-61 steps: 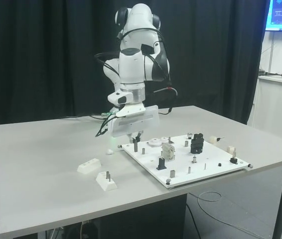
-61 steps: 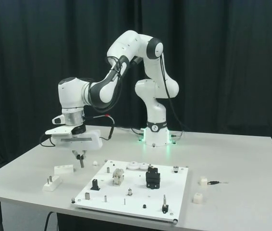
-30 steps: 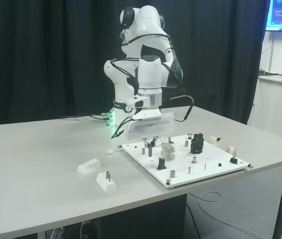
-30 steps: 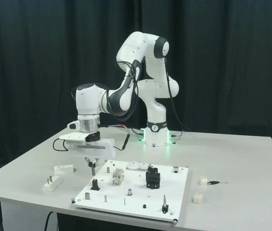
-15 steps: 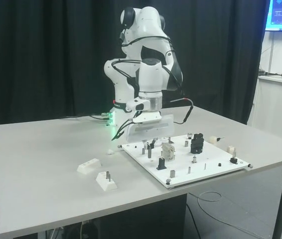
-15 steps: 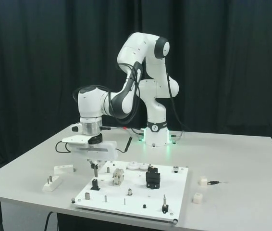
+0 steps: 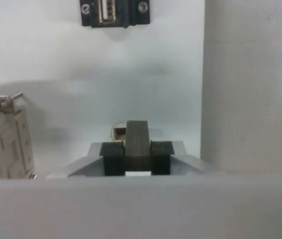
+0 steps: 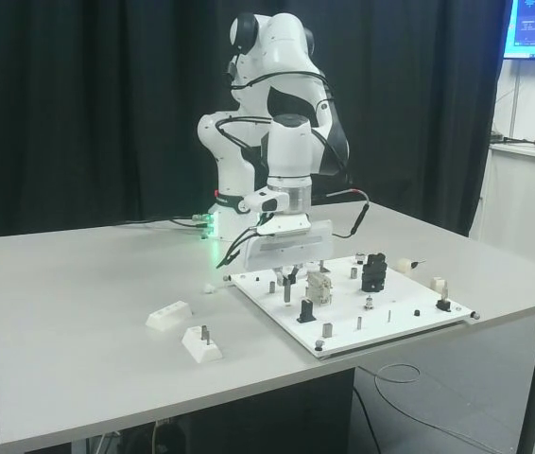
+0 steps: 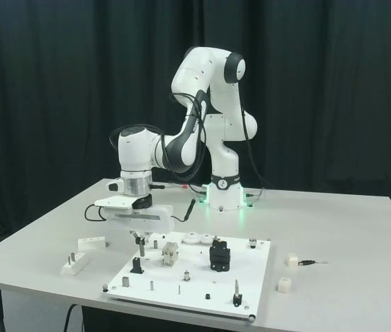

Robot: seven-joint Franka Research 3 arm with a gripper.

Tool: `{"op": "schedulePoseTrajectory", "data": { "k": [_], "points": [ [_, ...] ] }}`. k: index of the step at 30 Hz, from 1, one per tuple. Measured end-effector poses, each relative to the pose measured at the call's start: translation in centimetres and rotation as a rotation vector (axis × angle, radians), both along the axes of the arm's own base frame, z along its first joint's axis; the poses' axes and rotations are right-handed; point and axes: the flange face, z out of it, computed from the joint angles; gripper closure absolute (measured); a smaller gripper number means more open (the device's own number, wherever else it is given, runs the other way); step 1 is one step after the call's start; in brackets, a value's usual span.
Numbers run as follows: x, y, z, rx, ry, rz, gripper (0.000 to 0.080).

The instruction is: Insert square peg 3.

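Gripping the square peg (image 7: 137, 137), the pincer (image 7: 137, 149) hovers over the white board (image 7: 146, 84).

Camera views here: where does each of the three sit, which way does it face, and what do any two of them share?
Wrist view: on the arm, looking down past the gripper holding the grey square peg over the white assembly board.
First room view: off one table corner, facing the white robot arm and gripper.
Second room view: across the grey table, facing the arm's base.
Both room views share arm, board and table.
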Motion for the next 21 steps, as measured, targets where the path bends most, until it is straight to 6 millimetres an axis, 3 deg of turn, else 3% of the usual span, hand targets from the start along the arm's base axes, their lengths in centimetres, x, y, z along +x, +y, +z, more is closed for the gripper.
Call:
{"op": "schedulePoseTrajectory", "data": {
  "k": [21],
  "points": [
    [-1.4, 0.8, -0.5, -0.002, -0.014, -0.032, 0.0696]
  ]
}}
